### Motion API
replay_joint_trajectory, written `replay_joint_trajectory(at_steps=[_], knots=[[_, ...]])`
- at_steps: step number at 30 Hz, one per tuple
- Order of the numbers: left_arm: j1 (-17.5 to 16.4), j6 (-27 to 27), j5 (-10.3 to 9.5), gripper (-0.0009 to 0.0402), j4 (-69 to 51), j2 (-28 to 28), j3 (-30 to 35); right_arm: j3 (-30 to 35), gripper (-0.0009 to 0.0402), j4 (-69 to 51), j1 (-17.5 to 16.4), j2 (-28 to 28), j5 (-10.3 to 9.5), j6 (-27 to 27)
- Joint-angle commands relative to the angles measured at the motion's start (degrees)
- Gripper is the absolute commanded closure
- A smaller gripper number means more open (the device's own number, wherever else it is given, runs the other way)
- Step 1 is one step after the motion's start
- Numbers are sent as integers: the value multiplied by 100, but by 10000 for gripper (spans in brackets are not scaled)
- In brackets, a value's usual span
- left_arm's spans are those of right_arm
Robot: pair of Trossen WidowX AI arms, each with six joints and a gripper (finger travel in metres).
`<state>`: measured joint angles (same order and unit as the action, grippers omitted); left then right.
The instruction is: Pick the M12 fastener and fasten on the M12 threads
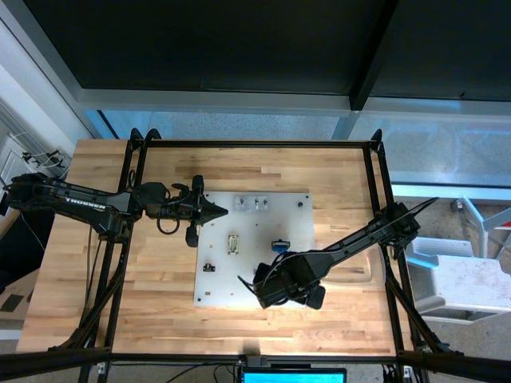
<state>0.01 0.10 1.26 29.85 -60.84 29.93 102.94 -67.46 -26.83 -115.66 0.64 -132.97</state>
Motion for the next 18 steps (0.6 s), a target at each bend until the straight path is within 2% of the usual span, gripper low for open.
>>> replay_joint_trajectory(at_steps=[1, 4, 6, 13, 15, 18], knots=[[-2, 0, 0, 393, 2, -2, 2, 7, 189, 33, 0, 7, -2, 918], [-2, 0, 0, 393, 2, -2, 2, 7, 189, 26, 0, 7, -4, 1805], [0, 0, 0, 393, 2, -2, 2, 7, 189, 28, -4, 7, -9, 2629], [0, 0, 0, 393, 2, -2, 2, 7, 189, 50, -9, 7, -20, 6507], [0, 0, 0, 393, 2, -2, 2, 7, 189, 50, -11, 7, -17, 7475], [-2, 0, 0, 393, 0, -2, 2, 7, 189, 63, -17, -20, 87, 8808]])
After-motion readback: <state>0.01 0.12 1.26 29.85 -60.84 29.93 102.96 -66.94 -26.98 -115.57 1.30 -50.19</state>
